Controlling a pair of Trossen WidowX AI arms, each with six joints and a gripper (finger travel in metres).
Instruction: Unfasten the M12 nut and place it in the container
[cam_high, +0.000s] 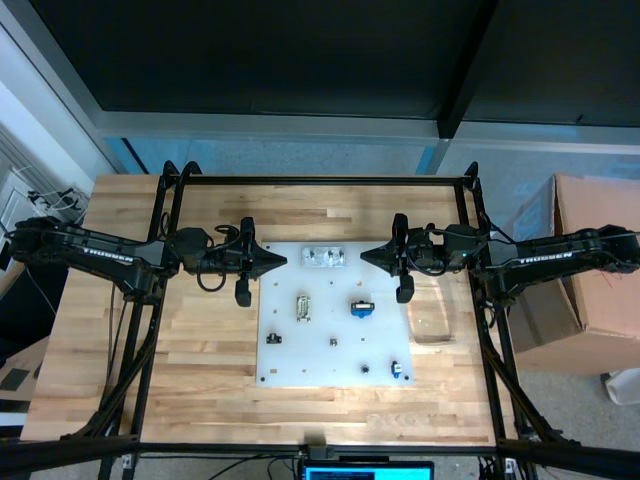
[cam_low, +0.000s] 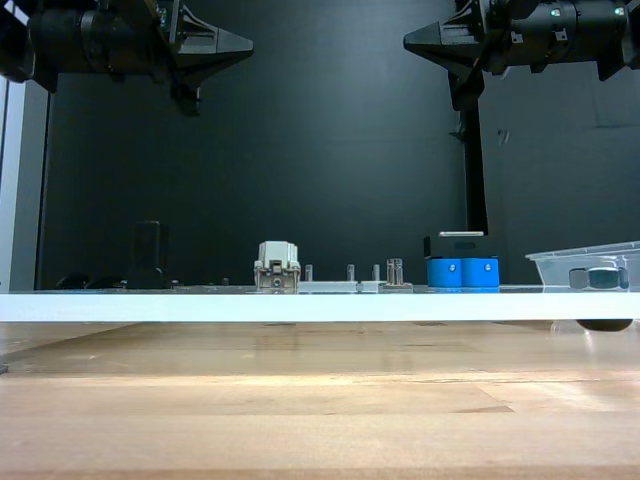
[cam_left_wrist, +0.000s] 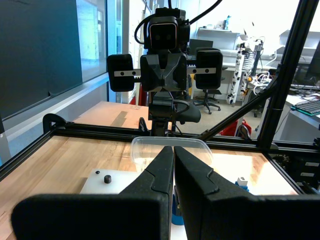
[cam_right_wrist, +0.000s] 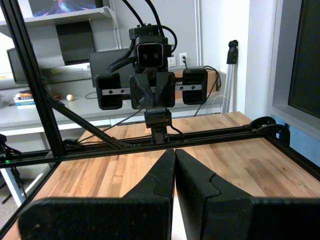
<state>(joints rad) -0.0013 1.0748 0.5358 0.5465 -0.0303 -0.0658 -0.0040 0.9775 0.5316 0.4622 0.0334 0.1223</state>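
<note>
1. Low view, nearest item: worktop (cam_low: 320, 400), plain wood, carrying a white board (cam_low: 300, 305).
2. M12 nut (cam_low: 597, 278): small and silver, at the near right of the board. From table height it seems to sit inside the tray. The high view places it on its stud (cam_high: 397, 369) on the board, outside the tray. How far down the threads it sits cannot be told.
3. Container (cam_high: 440, 340): clear tray on the worktop, just beside the board's right edge. No nut can be made out in it.
4. Left tool (cam_high: 283, 260): held high over the board's far left edge, pointing inward. Its fingers are closed together on nothing.
5. Right tool (cam_high: 363, 255): held high over the board's far right part, facing the left one. It is likewise clenched and empty.
6. Step in hand, as judged: none begun, and the nut is not yet unfastened.
7. Next move, as judged: the right tool is the nearer to the nut. It would need to spread its fingers, come toward the near right of the board, descend squarely over the nut and grip its flats before turning.
</note>
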